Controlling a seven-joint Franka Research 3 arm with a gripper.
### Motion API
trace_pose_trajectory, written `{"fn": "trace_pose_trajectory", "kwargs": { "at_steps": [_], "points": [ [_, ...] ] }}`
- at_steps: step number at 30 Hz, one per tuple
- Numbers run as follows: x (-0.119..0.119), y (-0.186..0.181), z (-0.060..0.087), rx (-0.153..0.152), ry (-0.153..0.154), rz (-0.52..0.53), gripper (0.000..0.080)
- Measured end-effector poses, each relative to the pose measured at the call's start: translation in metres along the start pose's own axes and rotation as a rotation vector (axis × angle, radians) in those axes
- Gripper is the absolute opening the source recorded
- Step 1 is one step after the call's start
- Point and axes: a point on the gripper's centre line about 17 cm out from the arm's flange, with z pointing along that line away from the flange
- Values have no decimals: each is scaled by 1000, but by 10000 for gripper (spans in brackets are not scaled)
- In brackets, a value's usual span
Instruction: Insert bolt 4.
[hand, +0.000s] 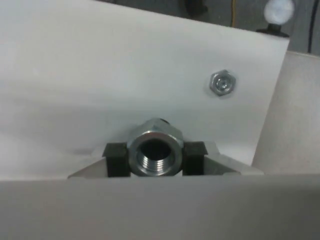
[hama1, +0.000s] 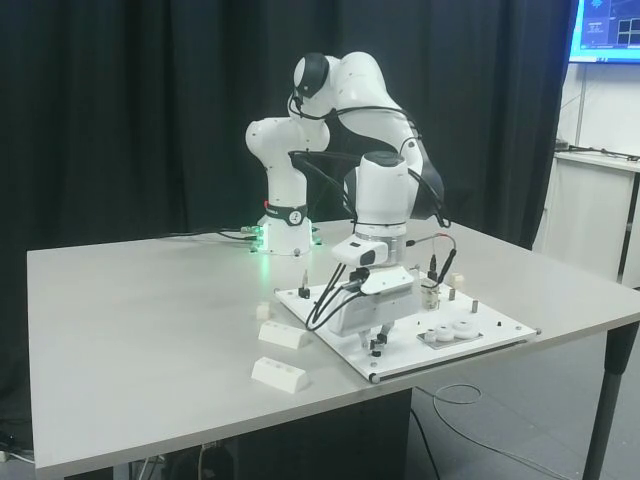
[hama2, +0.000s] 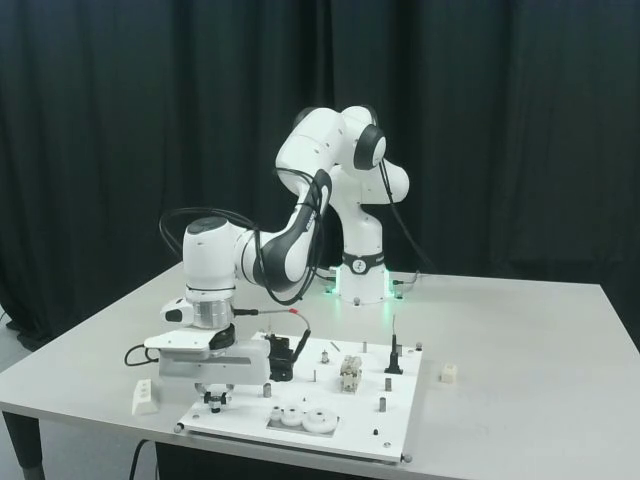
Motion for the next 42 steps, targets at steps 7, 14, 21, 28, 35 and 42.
{"fn": "trace_pose_trajectory", "kwargs": {
  "at_steps": [7,14,21,28,35,42],
  "points": [
    [0,0,0,0,0,19,225],
    [0,-1,0,0,0,51,225],
    [0,-1,0,0,0,125,225],
    [1,-2,0,1,0,218,225],
    [1,-2,0,1,0,348,225],
    [1,-2,0,1,0,405,225]
  ]
}}
